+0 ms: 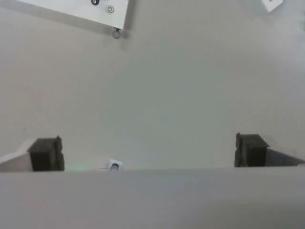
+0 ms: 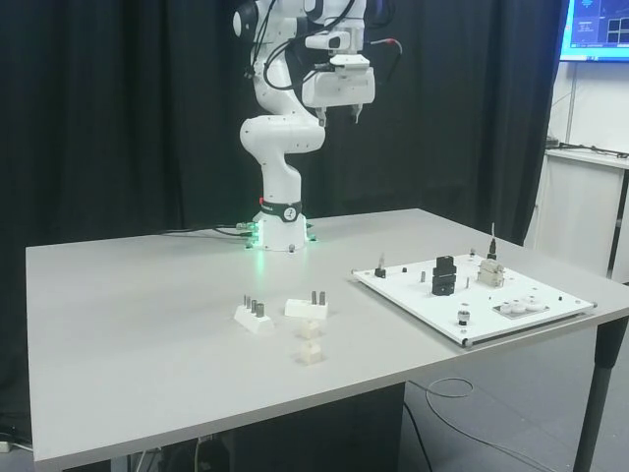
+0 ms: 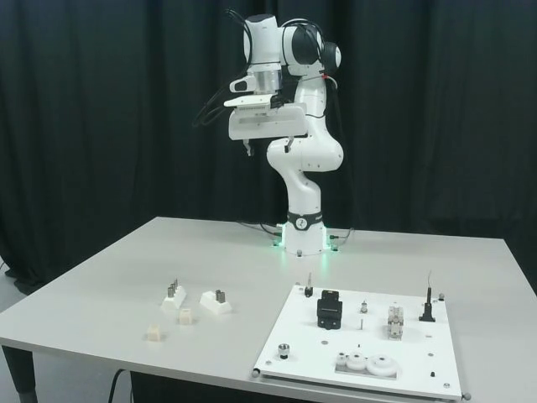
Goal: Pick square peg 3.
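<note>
Gripper [image 2: 339,116] is held high, fingers apart, nothing gripped. Square peg 3, probably in the peg holders [image 2: 254,313], is seen lower left of centre, upright, well below gripper.

1st room cam: off table's [image 2: 147,324] front corner, facing arm base [image 2: 278,221] obliquely, mid-range; white board [image 2: 472,290] sits right of base. 2nd room cam: straight across from base [image 3: 304,235], w/ board [image 3: 361,344] nearest lens. Both share arm, table, board. Wrist cam: high above table [image 1: 157,95], looking down; catches board corner [image 1: 102,12].
</note>
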